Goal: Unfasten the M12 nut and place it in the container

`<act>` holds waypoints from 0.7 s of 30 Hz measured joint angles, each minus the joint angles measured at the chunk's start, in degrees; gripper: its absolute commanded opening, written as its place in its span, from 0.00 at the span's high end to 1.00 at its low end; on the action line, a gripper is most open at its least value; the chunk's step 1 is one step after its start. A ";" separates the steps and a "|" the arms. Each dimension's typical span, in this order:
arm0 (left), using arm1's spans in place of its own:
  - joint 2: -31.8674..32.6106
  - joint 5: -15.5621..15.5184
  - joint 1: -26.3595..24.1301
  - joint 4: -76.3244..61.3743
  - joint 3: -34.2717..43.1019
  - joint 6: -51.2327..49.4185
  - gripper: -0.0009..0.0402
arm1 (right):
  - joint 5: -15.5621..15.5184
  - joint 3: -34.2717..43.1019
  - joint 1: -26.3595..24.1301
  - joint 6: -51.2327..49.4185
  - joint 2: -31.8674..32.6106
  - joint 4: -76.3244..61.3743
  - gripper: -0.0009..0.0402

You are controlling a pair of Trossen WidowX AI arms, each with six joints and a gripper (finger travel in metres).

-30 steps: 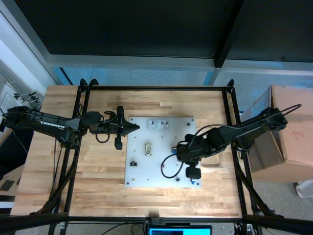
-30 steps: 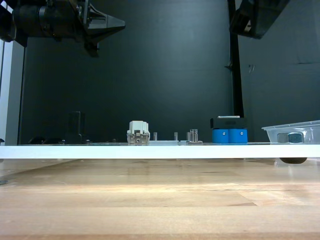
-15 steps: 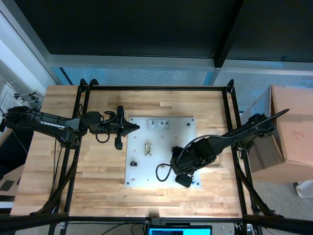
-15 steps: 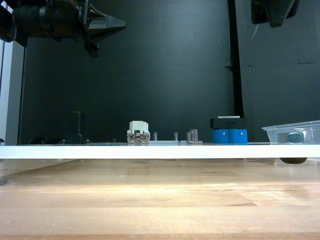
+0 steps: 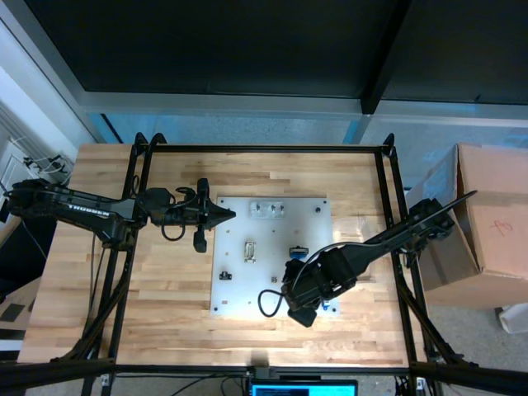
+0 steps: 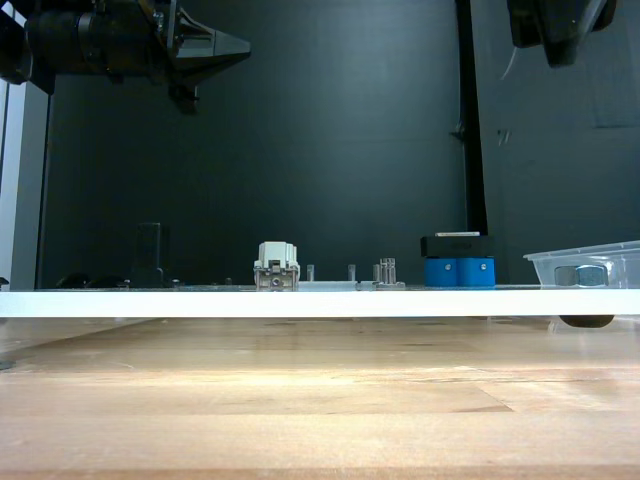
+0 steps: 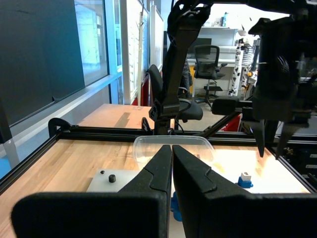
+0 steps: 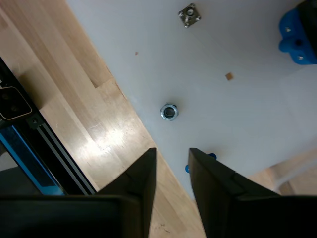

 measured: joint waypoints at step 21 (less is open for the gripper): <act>0.00 0.00 0.00 0.02 -0.02 0.00 0.98 | 1.62 0.00 -0.87 0.20 8.85 4.02 0.46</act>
